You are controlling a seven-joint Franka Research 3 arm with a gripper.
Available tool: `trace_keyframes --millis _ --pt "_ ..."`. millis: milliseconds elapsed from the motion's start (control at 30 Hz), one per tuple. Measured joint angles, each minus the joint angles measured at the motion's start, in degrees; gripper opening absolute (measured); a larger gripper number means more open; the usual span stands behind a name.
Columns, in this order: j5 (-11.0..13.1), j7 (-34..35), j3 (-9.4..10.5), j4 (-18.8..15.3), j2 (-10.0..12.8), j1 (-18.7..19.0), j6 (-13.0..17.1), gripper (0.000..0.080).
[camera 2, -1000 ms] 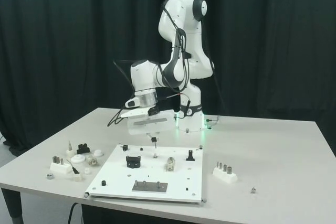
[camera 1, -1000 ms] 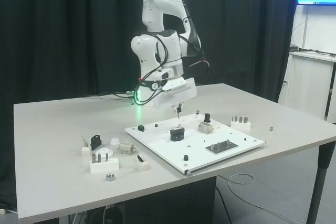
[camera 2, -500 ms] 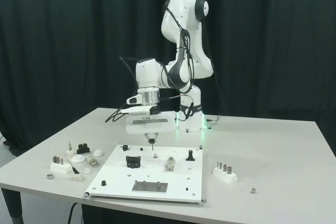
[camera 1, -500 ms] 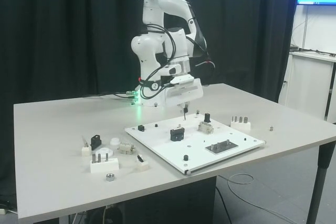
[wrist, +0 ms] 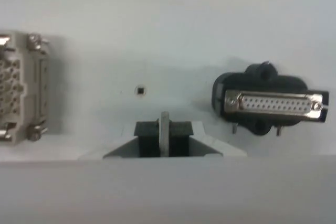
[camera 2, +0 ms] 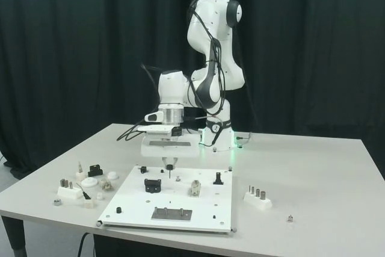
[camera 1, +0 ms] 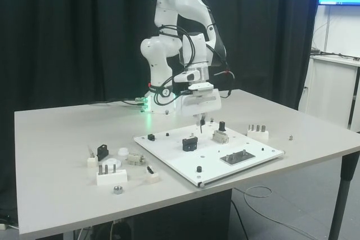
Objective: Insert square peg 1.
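My gripper [wrist: 163, 139] is shut on a thin grey square peg [wrist: 164, 129] that stands upright between the black fingers [wrist: 146, 139]. It hangs a little above the white board [wrist: 157, 35]. A small square hole [wrist: 139, 90] lies in the board close to the peg's tip, apart from it. In the first room view the gripper [camera 1: 201, 120] is over the board's [camera 1: 169, 145] back middle. The second room view shows the gripper [camera 2: 169, 164] just behind the black D-sub connector [camera 2: 153, 185].
On the board stand a black D-sub connector [wrist: 273, 103], a grey multi-pin connector [wrist: 18, 95], a black post [camera 1: 221, 126] and a grey plate with pins [camera 1: 236, 157]. A white peg holder [camera 1: 257, 131] sits beside the board. Loose parts [camera 1: 109, 170] lie on the table's other side.
The gripper has moved with the peg across the back of the board toward the connectors and a little lower. The hand has turned from tilted to level.
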Motion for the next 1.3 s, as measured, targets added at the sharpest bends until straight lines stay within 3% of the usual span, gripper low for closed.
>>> trace_keyframes --millis 233,733,1300 --pt "0.2 1.3 0.0 1.49 1.83 -0.03 -0.79 0.0035" --pt "0.22 4.18 -0.02 5.43 4.86 -0.14 -5.81 0.0035" --pt "0.21 6.29 0.33 7.36 7.72 0.29 -6.54 0.0035"
